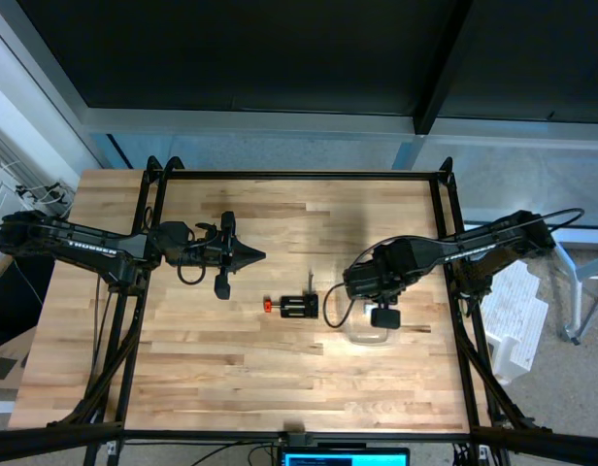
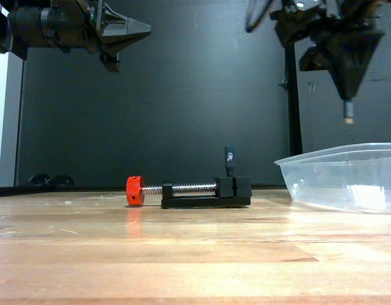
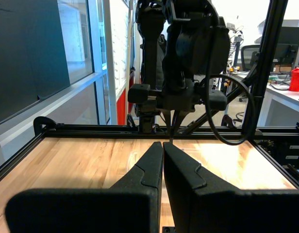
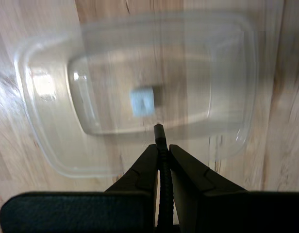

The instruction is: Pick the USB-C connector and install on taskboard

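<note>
Your right pincer [image 4: 159, 148] is pinching the USB-C connector [image 4: 159, 131], a tiny thin dark stick-like plug. Both fingers are pressing on its sides and only the short tip is poking out past them. The connector's long axis is running in line with the fingers. In the low view it is pointing straight down, hanging well above the clear plastic rectangular tray [image 2: 310, 173]. A small white square piece [image 4: 142, 102] is lying on the tray floor below the tip.

The relation you are steering by is this: in the high view the taskboard [image 1: 299, 307], a small black rectangular block fixture, is lying at about 9 o'clock from the right pincer, just beside the tray on the light wooden table [image 1: 231, 379]. Its long axis is running from 9 to 3 o'clock. The red-orange round knob [image 2: 135, 190] is sitting at the 9 o'clock end, and the thin dark upright pin [image 2: 229, 159] is standing toward the 3 o'clock end, the end nearer the held connector. I am judging the carry to be a sideways shift toward 9 o'clock and then a descent, with the plug kept vertical.

Your left pincer [image 3: 163, 145] is hovering high over the table, fingers pressed together on nothing and pointing toward 3 o'clock. The taskboard is lying at about 5 o'clock from it. The right arm is holding the part, so it is the one placed to finish.
</note>
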Robot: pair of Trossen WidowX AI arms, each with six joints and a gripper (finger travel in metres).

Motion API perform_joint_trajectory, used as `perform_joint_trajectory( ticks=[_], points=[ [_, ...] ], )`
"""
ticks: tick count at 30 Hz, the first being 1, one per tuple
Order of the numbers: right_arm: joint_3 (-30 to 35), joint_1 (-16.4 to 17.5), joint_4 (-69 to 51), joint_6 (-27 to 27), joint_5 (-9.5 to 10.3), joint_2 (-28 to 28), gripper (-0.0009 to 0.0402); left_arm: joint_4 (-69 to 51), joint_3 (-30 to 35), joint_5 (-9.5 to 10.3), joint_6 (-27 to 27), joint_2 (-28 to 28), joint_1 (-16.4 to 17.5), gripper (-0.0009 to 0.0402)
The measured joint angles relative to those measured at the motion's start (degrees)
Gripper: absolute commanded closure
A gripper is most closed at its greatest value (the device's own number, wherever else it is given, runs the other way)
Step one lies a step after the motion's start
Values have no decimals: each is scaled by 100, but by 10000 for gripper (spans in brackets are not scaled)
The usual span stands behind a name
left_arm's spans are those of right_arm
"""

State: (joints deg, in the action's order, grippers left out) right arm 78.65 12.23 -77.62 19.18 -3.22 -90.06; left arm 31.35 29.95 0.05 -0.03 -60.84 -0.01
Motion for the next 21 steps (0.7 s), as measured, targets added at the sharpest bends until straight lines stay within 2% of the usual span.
perform_joint_trajectory(
  ticks=[11, 21],
  points=[
    [1191, -175, -76, -138, -22, -986, 394, 0, -2, -2, 0, 0, 0, 393],
    [1919, -264, -186, -201, -24, -1714, 394, 0, 0, 0, 0, 0, 0, 393]
  ],
)
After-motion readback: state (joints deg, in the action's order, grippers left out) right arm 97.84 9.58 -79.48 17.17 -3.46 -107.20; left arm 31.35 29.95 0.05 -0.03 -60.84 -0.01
